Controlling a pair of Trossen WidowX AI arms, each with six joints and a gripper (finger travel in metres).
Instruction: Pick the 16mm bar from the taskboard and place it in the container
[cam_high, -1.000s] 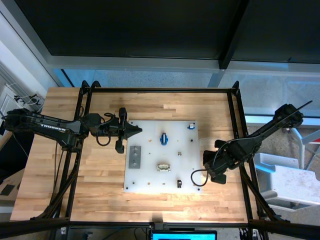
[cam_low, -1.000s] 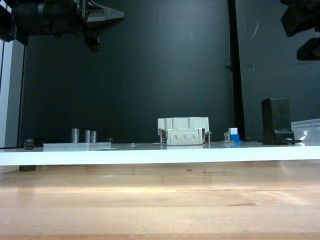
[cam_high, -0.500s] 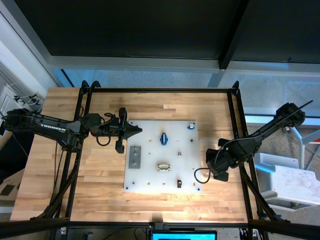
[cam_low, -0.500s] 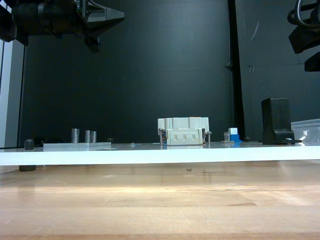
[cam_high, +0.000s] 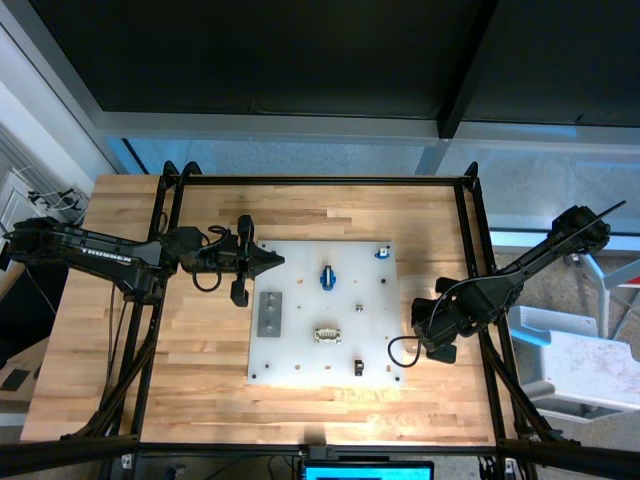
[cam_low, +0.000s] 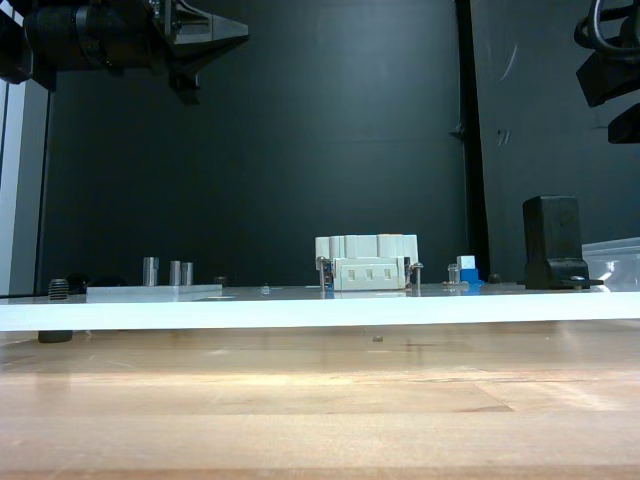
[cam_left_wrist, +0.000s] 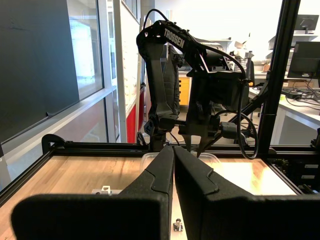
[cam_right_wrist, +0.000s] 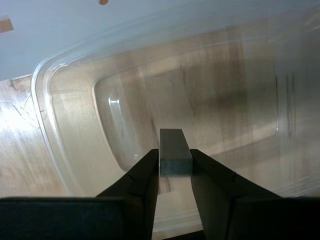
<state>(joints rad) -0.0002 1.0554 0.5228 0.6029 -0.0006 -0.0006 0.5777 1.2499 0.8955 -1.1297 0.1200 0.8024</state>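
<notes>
In the right wrist view my right gripper (cam_right_wrist: 175, 153) is shut on the 16mm bar (cam_right_wrist: 175, 149), a short grey metal piece held between the fingertips. It hangs just above the inside of the clear container (cam_right_wrist: 46, 102). From above, the right gripper (cam_high: 428, 318) sits over the container's faint outline (cam_high: 412, 284), just right of the white taskboard (cam_high: 300, 352). My left gripper (cam_high: 274, 260) is shut and empty, hovering high over the board's back left corner; its closed fingertips (cam_left_wrist: 173, 148) point across the table.
The board carries a grey holed block (cam_high: 270, 312) with short metal pegs (cam_low: 150, 270), a blue part (cam_high: 327, 277), a metal connector (cam_high: 326, 334) and a black fitting (cam_high: 359, 366). A black frame rail (cam_high: 478, 250) runs behind the right arm.
The right gripper moved from beside the board's front right corner back and up over the container, then held still. The left arm has not moved.
</notes>
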